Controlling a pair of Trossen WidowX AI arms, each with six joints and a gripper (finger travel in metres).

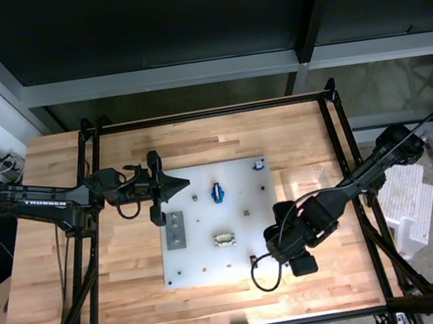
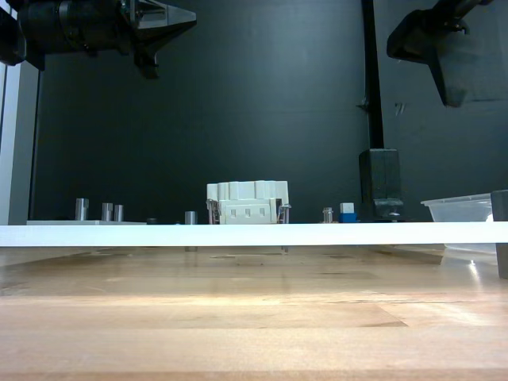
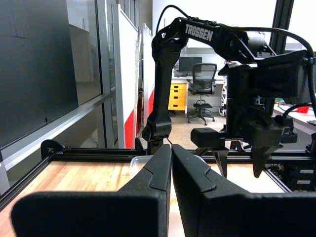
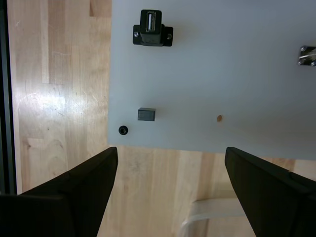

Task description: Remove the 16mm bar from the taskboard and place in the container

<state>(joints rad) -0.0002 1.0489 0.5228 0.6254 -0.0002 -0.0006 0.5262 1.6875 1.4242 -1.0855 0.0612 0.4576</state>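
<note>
Wood desk (image 1: 141, 308) fills most of what we see, and on it the white board (image 1: 207, 255) lies flat. The left claw (image 3: 171, 145) hovers high over the board's far left corner, pointing level across toward the other arm. Its two fingers are pressed together with nothing between them. The right claw (image 4: 170, 150) hangs well above the board's near right corner, pointing down, its fingers spread wide and empty. The clear tub (image 2: 464, 208) sits on the desk off the board's right edge, toward the far side. A black socket (image 4: 153, 34) is fixed by the board's near edge. The small grey peg (image 4: 146, 114) sits on the board close to that near right corner, below the open right claw and touching neither finger. We cannot tell whether it stands or lies.
</note>
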